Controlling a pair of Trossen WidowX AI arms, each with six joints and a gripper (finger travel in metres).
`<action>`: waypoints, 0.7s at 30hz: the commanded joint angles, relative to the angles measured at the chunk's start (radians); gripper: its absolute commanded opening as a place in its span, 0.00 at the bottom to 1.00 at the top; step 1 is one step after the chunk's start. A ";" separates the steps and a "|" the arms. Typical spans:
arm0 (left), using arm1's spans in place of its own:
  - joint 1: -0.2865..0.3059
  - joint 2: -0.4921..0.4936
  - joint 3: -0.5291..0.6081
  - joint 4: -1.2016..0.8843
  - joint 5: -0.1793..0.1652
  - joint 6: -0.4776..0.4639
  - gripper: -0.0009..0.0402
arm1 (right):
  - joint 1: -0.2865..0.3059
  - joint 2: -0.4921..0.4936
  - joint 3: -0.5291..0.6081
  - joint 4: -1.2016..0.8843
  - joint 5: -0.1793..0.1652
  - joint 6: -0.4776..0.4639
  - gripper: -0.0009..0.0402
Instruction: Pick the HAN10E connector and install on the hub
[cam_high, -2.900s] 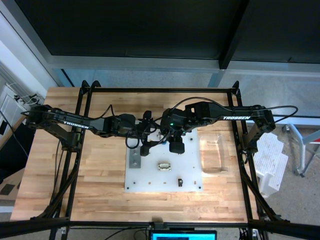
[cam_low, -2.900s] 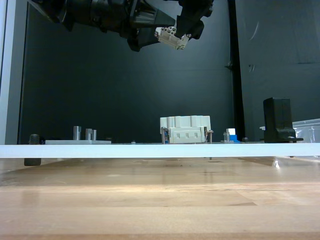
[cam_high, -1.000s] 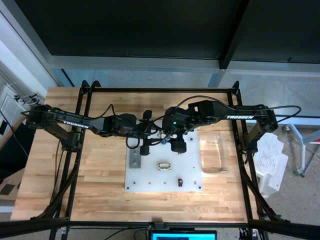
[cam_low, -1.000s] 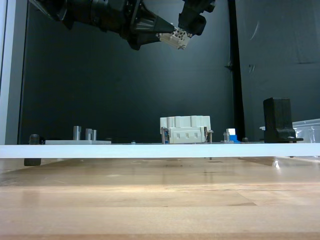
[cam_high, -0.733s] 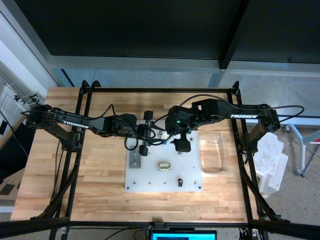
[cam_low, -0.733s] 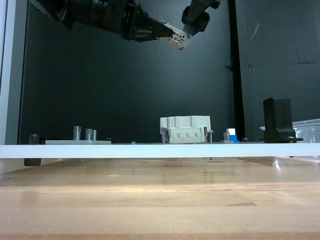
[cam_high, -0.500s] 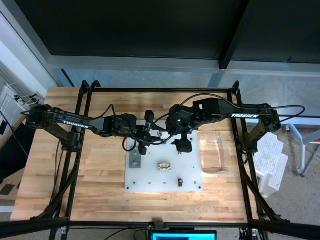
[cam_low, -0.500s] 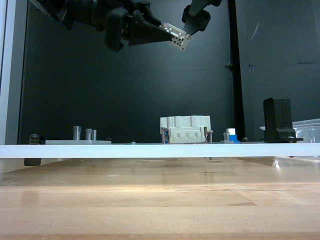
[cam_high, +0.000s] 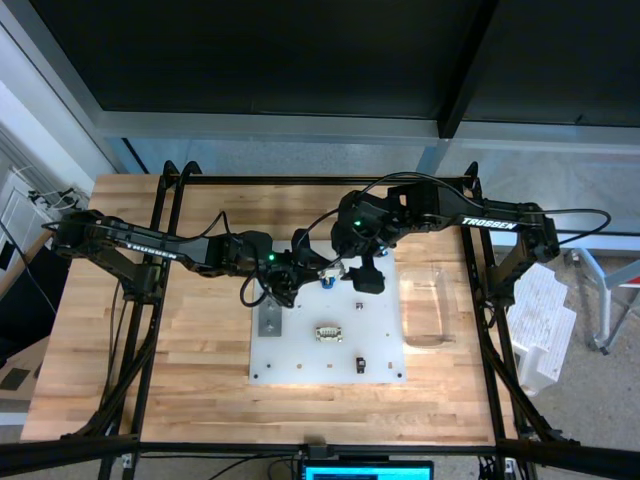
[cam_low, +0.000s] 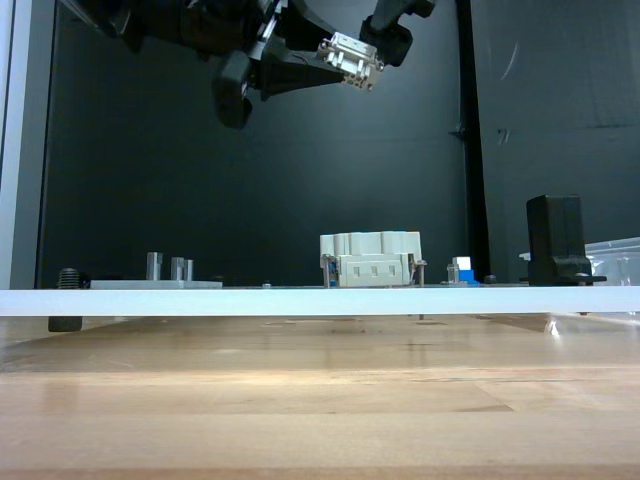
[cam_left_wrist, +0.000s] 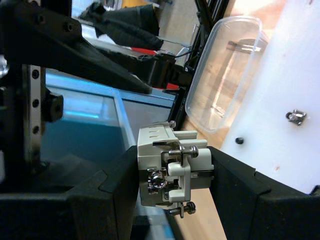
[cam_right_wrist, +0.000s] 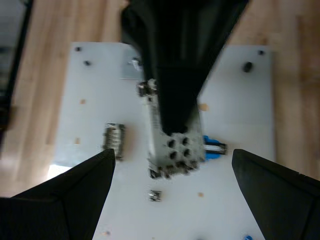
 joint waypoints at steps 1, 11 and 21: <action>-0.008 0.000 0.001 0.019 0.004 0.037 0.32 | -0.002 0.023 0.011 0.001 -0.019 -0.033 0.82; -0.011 0.000 0.002 0.016 0.003 0.082 0.32 | -0.004 0.036 0.020 0.016 -0.032 -0.058 0.80; -0.010 0.000 0.002 0.018 0.004 0.082 0.32 | -0.004 0.042 0.020 0.032 -0.043 -0.073 0.68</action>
